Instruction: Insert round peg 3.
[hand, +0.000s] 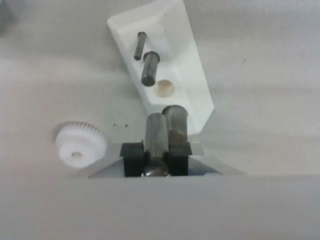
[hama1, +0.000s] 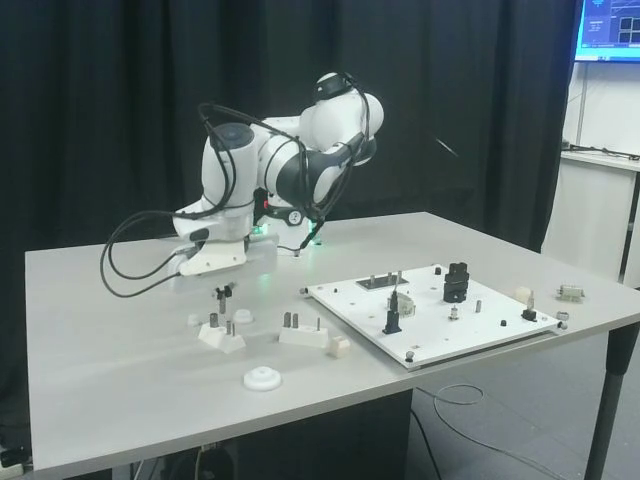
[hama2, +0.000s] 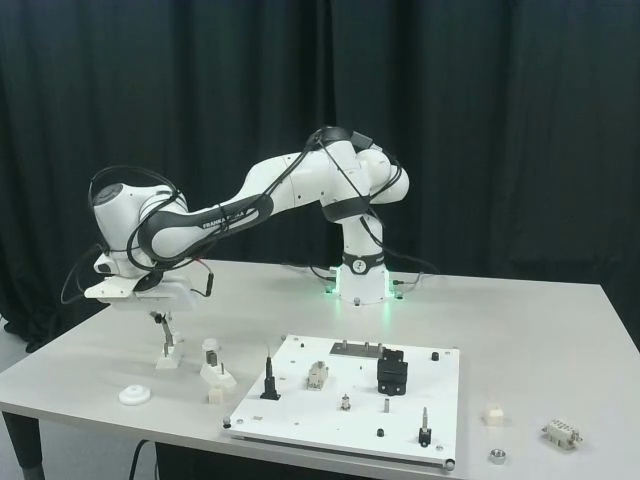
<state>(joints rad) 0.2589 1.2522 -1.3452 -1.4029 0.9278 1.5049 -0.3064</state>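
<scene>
My gripper (hand: 156, 156) is shut on a grey round peg (hand: 155, 134), which stands upright between the black fingers (hand: 132, 156). Beneath it lies a white peg holder (hand: 170, 30) with a thin peg (hand: 140, 45), a thicker peg (hand: 149, 68), an empty hole (hand: 164, 88) and a thick peg (hand: 176, 119). In the first room view the gripper (hama1: 222, 293) hangs just above that holder (hama1: 220, 336) at the table's left. The second room view shows the gripper (hama2: 161, 320) over the same holder (hama2: 168, 360). The white assembly board (hama1: 440, 335) lies further right.
A white gear (hand: 80, 142) lies on the table near the holder, also visible as the gear (hama1: 262, 379). A second white peg holder (hama1: 305, 334) and a small block (hama1: 339, 346) sit between the gripper and the board. Black fixtures (hama1: 457, 282) stand on the board.
</scene>
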